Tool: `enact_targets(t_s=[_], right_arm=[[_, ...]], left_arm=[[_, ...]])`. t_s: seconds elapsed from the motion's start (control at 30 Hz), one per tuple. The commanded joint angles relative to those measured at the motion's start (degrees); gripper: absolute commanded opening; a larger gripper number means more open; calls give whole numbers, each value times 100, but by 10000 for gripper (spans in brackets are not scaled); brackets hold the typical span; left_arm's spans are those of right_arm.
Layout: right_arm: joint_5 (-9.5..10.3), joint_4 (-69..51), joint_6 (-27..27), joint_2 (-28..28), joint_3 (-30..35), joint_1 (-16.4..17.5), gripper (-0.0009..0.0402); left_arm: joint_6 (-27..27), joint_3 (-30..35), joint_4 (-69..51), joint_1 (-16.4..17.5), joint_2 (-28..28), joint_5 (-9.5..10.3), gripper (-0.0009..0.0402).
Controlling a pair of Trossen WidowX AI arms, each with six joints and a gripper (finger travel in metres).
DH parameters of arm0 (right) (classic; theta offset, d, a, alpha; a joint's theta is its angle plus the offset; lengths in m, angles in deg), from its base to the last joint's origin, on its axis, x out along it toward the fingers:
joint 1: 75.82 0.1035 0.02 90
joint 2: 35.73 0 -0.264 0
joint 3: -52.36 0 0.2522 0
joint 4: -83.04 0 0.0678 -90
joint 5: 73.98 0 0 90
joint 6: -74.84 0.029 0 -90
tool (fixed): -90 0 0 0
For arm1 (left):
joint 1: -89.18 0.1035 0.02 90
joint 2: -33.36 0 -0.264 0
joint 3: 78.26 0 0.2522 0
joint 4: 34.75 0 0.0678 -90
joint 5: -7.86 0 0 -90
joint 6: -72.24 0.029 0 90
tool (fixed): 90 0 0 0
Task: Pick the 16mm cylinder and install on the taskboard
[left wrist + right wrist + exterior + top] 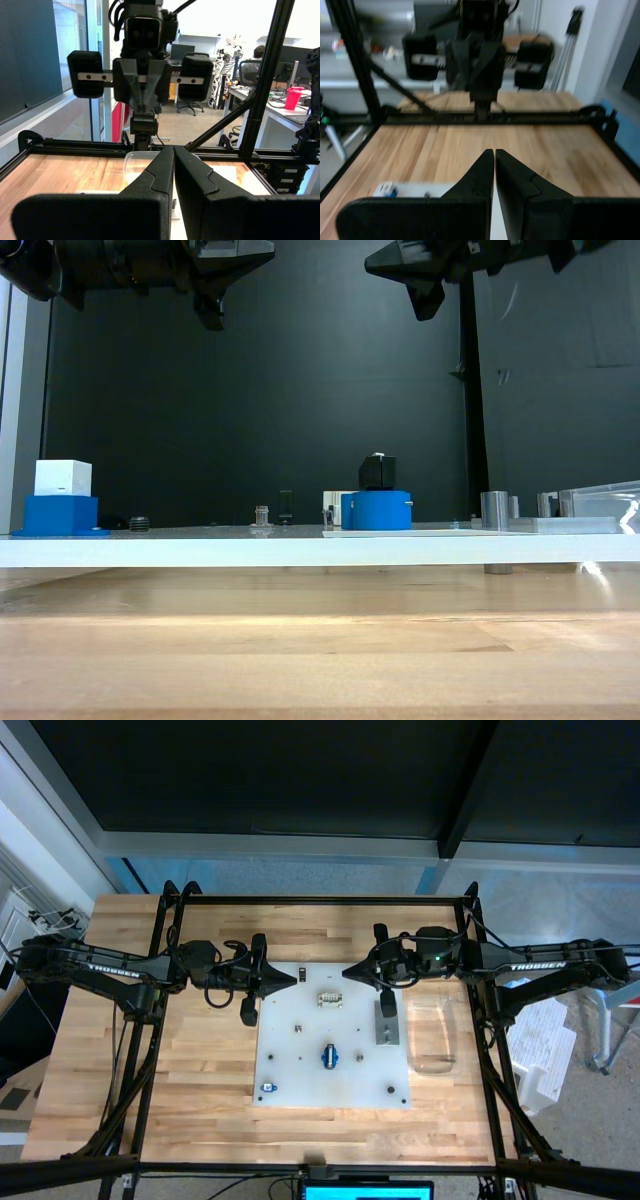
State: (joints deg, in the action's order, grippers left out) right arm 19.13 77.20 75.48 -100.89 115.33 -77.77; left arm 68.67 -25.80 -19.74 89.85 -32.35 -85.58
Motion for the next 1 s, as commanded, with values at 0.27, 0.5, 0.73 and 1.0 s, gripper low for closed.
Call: enact_targets(t_s=[0.27,0.5,0.73,1.0], right_arm=[[-354,1687,203,466,-1060,35,0],[-527,1683,221,514,-1228,140,0],[-525,1725,223,507,-1233,168,0],[-459,1727,212,507,-1233,190,0]], left_arm=[[0,2,2,0,-2,0,0],[0,2,0,0,0,0,0],[0,2,0,0,0,0,0],[0,2,2,2,0,0,0]])
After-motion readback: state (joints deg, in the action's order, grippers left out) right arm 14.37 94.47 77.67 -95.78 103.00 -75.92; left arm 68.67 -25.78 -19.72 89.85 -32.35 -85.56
